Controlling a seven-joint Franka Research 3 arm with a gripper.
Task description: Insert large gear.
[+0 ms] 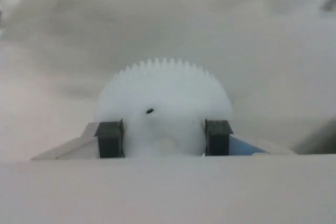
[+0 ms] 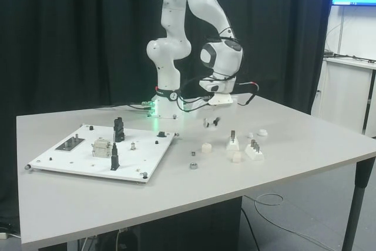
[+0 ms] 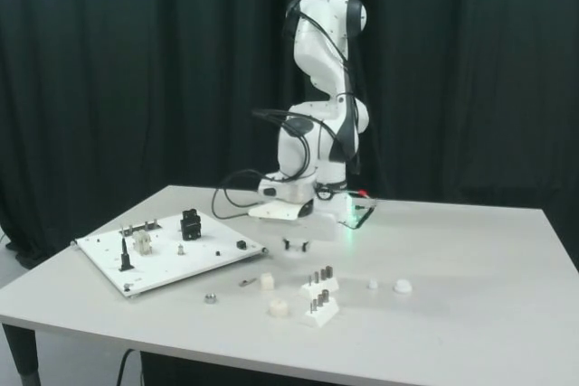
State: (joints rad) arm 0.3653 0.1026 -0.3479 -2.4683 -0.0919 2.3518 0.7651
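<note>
**Large gear clamped and hanging above the table**

While the arm is bending low over the grey table (image 2: 294,163), we are holding the large gear (image 1: 164,106) between our two black fingertips (image 1: 110,139), one pressing on each side of its lower part, so the gripper (image 1: 164,140) is clamped on the white toothed wheel. Through the wrist camera we are seeing the gear's teeth running along its upper arc and a small dark spot near its middle.

From the first room view, the gripper (image 2: 211,122) is hanging clear of the table surface, between the white assembly board (image 2: 70,163) and the cluster of small white parts (image 2: 245,150). We are not touching either of them. The board is lying toward the table's far side from the parts, carrying several black fixtures (image 2: 118,129) and pegs.

From the second room view, the gripper (image 3: 295,244) is hovering just beyond the board's (image 3: 222,259) nearest corner, with the white blocks (image 3: 318,300) lying apart on the table below and in front of it.
</note>
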